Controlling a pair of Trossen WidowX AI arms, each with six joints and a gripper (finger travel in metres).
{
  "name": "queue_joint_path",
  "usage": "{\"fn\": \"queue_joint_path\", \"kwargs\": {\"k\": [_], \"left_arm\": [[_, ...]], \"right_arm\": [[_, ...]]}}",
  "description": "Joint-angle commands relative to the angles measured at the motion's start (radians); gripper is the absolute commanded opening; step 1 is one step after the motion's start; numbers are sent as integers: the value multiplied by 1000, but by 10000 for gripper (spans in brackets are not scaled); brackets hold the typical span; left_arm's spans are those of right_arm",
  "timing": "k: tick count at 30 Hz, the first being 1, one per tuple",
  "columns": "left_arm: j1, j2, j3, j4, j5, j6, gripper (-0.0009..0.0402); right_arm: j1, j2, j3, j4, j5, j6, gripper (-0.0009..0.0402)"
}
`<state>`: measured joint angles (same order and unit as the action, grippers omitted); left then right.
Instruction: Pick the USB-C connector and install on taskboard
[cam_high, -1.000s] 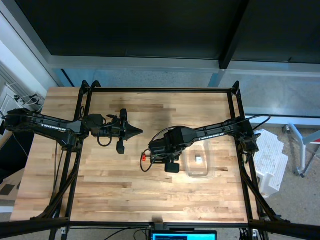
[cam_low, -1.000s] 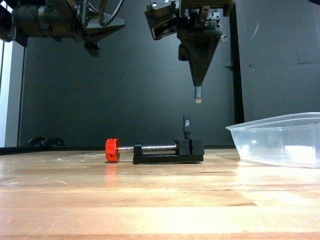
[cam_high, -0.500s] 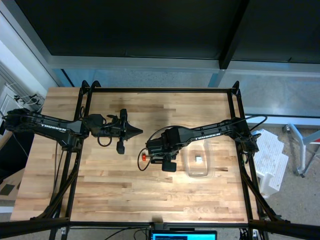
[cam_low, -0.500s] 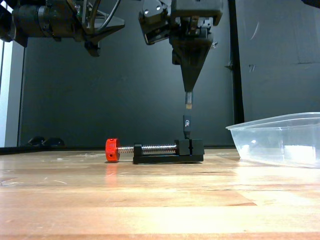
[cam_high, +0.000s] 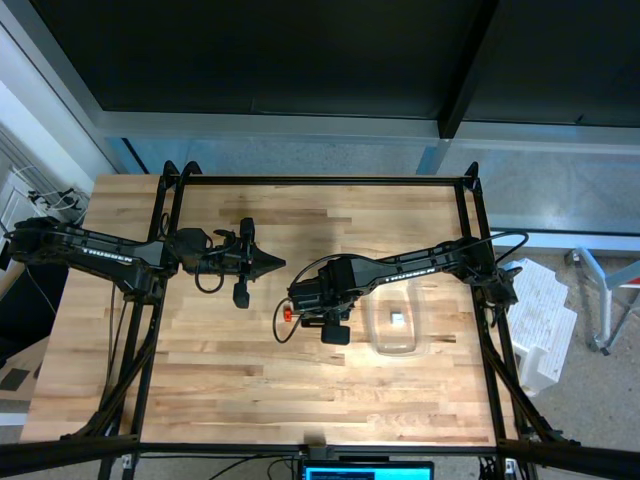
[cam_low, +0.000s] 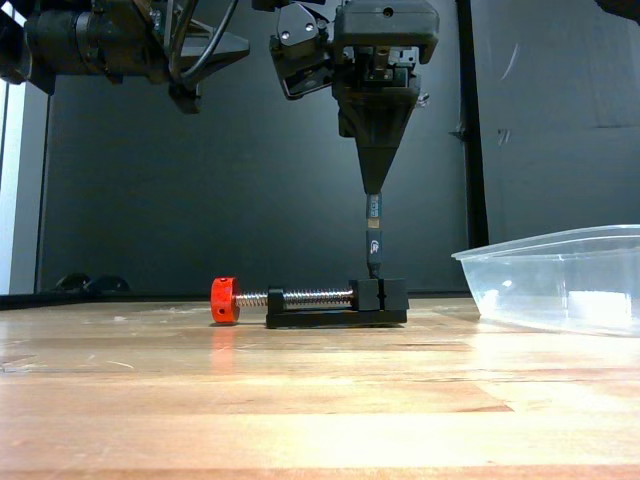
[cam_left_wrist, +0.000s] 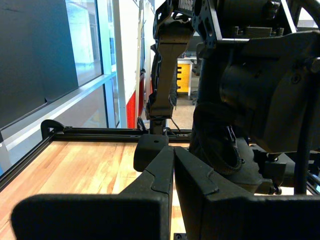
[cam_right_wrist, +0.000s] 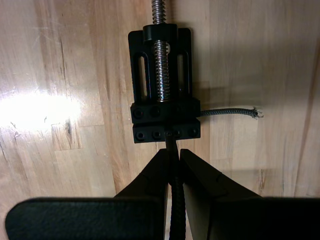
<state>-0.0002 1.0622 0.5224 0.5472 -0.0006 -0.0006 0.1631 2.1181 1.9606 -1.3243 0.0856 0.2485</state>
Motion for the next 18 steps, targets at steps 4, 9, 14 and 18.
{"fn": "queue_joint_path", "kwargs": {"k": [4,9,14,18], "left_arm": [[0,0,0,0,0,0,0],[0,0,0,0,0,0,0],[0,0,0,0,0,0,0],[0,0,0,0,0,0,0]], "right_arm": [[0,3,-1,1,1,-3,0],[0,3,-1,2,1,-4,0],[0,3,-1,2,1,-7,0],[0,3,-3,2,1,-7,0]]}}
